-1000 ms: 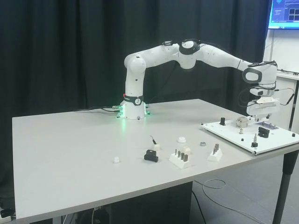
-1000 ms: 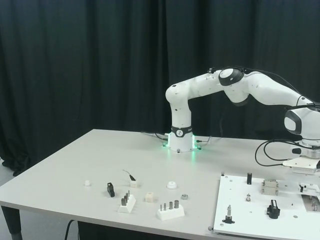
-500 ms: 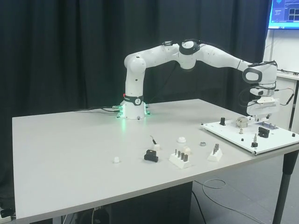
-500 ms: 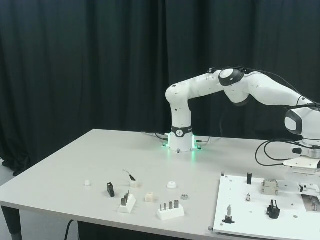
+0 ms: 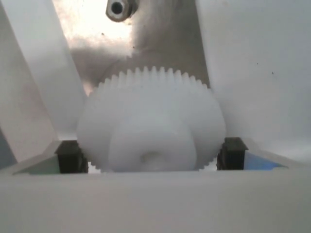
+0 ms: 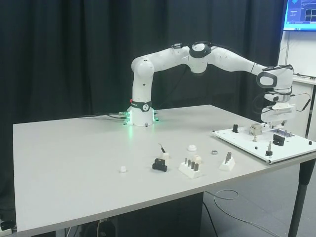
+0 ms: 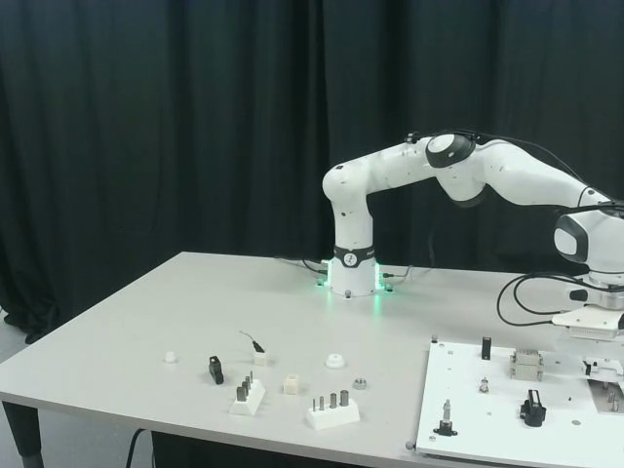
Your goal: Insert large gear.
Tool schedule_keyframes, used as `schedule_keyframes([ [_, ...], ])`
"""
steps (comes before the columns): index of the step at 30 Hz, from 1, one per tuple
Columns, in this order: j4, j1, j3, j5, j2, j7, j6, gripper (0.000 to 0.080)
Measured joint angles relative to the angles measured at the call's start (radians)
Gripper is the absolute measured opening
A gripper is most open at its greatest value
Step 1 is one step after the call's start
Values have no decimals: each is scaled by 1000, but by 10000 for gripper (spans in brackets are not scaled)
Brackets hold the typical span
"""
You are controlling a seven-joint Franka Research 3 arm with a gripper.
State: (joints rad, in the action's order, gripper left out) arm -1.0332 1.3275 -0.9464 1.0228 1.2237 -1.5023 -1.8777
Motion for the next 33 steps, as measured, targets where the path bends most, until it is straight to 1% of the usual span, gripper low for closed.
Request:
schedule_keyframes([
  [4,0,-5,0,15,0,0,5,588],
  [17,1,-27,0,85,-1,-26,31,588],
  [33,1,-48,0,149,0,-37,57,588],
])
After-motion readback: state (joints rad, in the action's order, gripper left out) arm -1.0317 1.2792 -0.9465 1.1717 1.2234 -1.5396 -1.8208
